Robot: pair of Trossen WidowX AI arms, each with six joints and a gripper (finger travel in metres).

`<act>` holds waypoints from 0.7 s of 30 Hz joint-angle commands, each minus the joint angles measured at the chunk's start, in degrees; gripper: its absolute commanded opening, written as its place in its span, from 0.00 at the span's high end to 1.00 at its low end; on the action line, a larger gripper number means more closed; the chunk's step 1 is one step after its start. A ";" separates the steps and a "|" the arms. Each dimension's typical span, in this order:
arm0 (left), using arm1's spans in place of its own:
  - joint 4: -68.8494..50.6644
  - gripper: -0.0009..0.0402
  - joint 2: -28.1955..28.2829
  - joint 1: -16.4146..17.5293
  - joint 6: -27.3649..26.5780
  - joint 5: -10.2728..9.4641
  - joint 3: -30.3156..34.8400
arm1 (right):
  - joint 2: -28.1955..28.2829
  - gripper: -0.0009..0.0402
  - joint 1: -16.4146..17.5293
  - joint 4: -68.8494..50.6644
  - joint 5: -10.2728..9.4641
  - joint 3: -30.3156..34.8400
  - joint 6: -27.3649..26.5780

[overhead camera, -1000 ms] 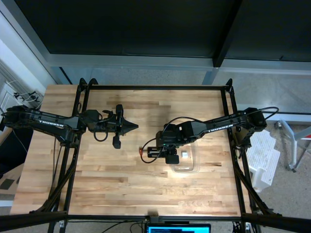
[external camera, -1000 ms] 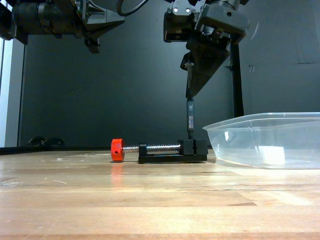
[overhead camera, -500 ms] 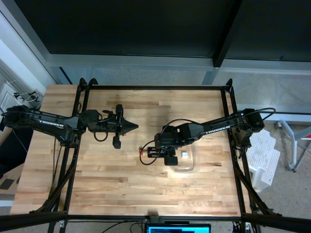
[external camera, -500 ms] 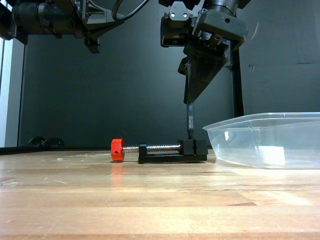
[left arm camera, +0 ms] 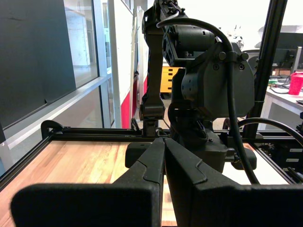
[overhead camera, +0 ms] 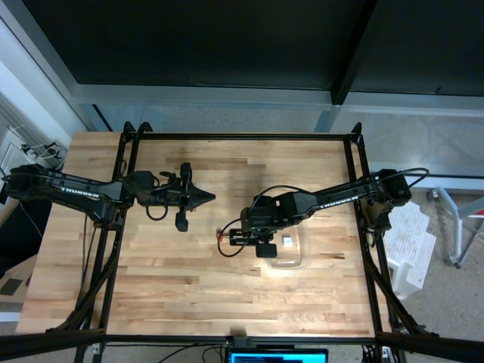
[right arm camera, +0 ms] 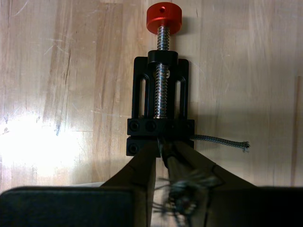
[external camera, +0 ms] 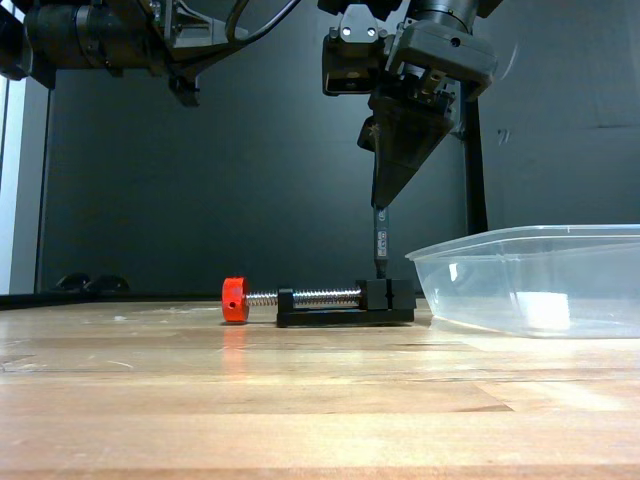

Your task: Remove the USB-C connector from taskboard and place in the container

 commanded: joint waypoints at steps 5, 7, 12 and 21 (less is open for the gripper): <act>0.00 0.98 0.02 0.02 0.00 0.00 0.00 | -0.02 0.98 0.00 0.09 0.02 0.00 0.81; 0.02 0.98 0.02 0.02 0.00 0.00 0.00 | -0.02 0.98 0.02 0.13 0.04 0.00 0.81; 0.02 0.98 0.02 0.02 0.00 0.00 0.00 | -0.02 0.98 0.00 0.24 0.04 0.00 0.79; 0.00 0.98 0.02 0.00 0.00 0.00 0.00 | -0.24 0.98 -0.09 0.22 0.02 0.35 0.81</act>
